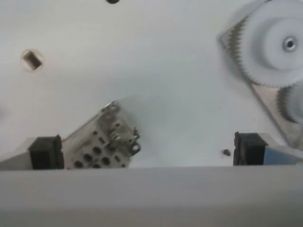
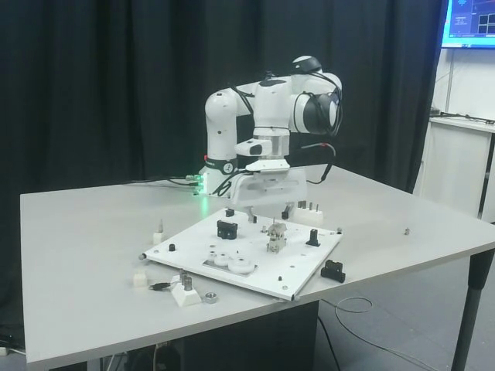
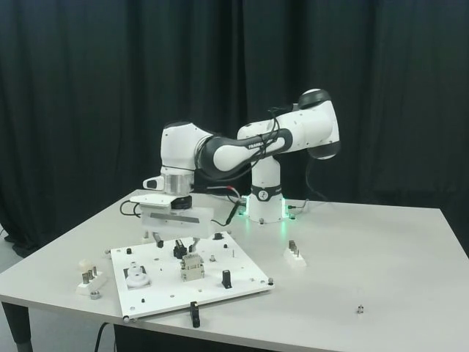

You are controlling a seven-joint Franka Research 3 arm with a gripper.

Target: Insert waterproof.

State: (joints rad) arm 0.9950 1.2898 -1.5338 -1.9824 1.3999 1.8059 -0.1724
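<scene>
Directly beneath the gripper [image 1: 147, 150] lies the white board [image 2: 309, 259], flat on the grey counter [image 2: 85, 232]. The gripper hangs above the board with its two black fingertips [image 1: 46, 152] spread wide apart, holding nothing and touching nothing. In the wrist view a metal connector block [image 1: 102, 142] with rows of round sockets sits close to one fingertip, inside the gap between the two; in the room views it stands on the board just below and in front of the gripper. This appears to be the part the task concerns, though the frames do not let me confirm that.

Beyond the other fingertip, two white gears [image 1: 274, 42] mesh on a plate, one large and one smaller and partly cut off. A single small rectangular slot [image 1: 32, 59] is cut in the board farther from the gripper, and one dark screw head [image 1: 227, 152] sits near the second fingertip.

Out past the board's edge, well away from the gripper, one white fixture block [image 2: 186, 294] rests on the counter, and another small fixture [image 3: 294, 253] stands on the arm's side. One black clip [image 2: 333, 270] sits at the board's near corner. The white arm [image 3: 249, 150] bends over from its base, where a green light [image 2: 197, 188] glows.
</scene>
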